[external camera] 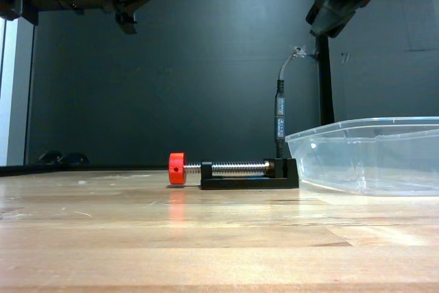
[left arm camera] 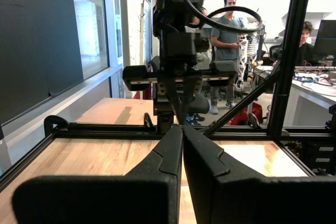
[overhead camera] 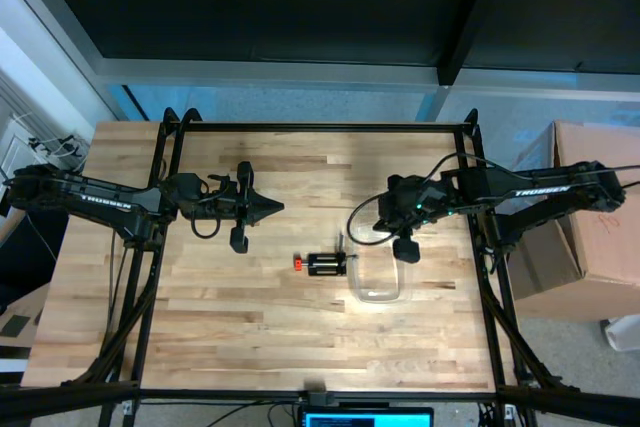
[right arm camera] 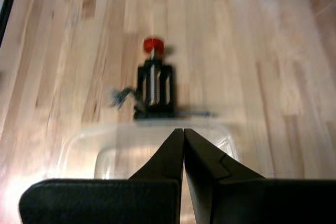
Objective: Remove the USB-C connector from the USB-C receptacle and place in the container
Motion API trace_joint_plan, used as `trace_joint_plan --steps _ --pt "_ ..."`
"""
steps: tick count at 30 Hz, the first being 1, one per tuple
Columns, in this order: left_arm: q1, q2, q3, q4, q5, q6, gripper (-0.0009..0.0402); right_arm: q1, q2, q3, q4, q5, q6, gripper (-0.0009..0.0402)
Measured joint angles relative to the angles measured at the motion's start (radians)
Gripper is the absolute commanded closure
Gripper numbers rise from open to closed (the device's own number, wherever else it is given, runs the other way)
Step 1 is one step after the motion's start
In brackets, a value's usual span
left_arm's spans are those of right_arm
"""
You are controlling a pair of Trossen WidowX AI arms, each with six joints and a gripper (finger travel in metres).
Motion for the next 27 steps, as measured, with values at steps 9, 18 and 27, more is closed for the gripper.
trace_joint_plan --steps 9,18,27 --pt "0.000 0.000 0.000 0.000 0.000 0.000 0.0393 0.079 0.185 0.207 -0.214 0.004 0.042 0.0393" --pt "0.000 0.000 0.000 0.000 0.000 0.000 0.0393 0.132 0.332 0.369 -0.338 0.024 0.065 0.0372" --pt "0.000 0.000 0.000 0.000 0.000 0.000 0.0393 0.144 0.389 0.391 -0.342 0.026 0.119 0.0328"
